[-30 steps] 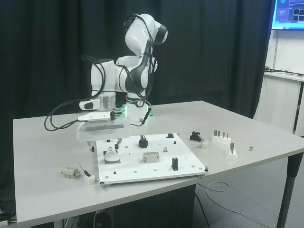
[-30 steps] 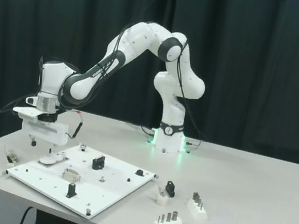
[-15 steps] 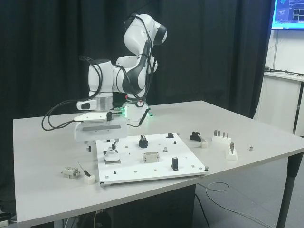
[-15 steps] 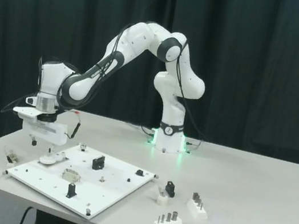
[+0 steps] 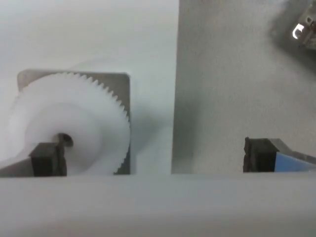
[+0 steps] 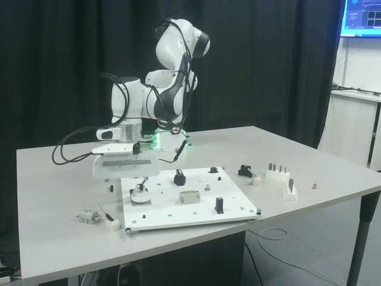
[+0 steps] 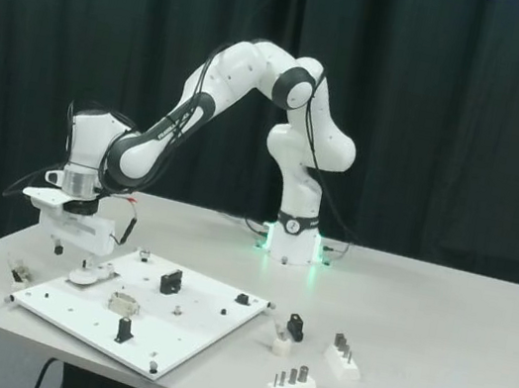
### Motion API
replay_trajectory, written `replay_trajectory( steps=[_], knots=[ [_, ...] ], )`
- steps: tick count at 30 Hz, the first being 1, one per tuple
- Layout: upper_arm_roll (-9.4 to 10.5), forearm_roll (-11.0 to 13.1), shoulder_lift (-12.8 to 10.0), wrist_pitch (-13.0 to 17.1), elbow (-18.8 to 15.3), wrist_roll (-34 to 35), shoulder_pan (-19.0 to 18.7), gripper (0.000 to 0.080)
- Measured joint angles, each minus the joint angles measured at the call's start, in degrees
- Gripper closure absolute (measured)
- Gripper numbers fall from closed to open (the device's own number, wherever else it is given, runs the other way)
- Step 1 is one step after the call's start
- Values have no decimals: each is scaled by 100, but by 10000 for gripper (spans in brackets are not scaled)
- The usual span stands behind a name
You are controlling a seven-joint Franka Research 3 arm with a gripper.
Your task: Insert large gear.
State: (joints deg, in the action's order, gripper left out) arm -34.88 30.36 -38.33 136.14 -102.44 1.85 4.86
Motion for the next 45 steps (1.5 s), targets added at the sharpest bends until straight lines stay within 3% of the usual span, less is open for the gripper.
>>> replay_trajectory(
  steps=[45],
  knots=[
    [92, 54, -54, 270, 5, 18, 19, 3]
  ],
)
